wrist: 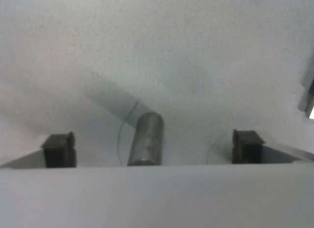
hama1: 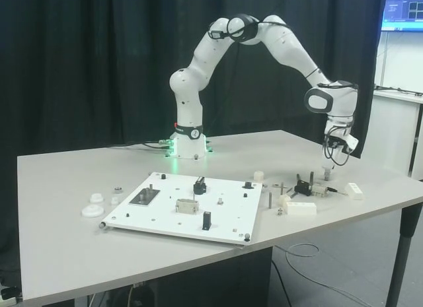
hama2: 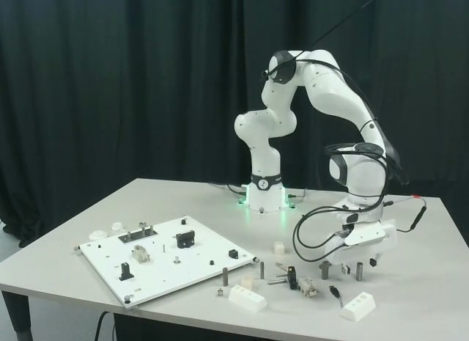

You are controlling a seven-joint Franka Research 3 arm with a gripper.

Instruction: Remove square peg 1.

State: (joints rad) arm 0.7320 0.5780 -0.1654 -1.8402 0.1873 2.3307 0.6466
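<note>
Peg: a grey peg (wrist: 145, 139) stands upright on the grey worktop (wrist: 162, 51), between the two black fingertips but touching neither; it looks rounded rather than square in the wrist view, though that view is too soft to be sure.
Gripper: the gripper (hama1: 335, 156) hangs low over the right end of the worktop (hama1: 59, 188), just above the peg (hama2: 359, 270).
Fingers: released, spread wide, one black pad (wrist: 60, 149) on either side of the peg with clear gaps.
Arm: the white arm (hama1: 277, 43) arches from its base at the far middle of the worktop out to the right.
Board: a white board (hama1: 165, 218) lies near the front, well apart from the gripper, carrying small black and grey fixtures.
Loose parts: two white blocks (hama2: 248, 298) and several small pieces lie between the board and the gripper.
</note>
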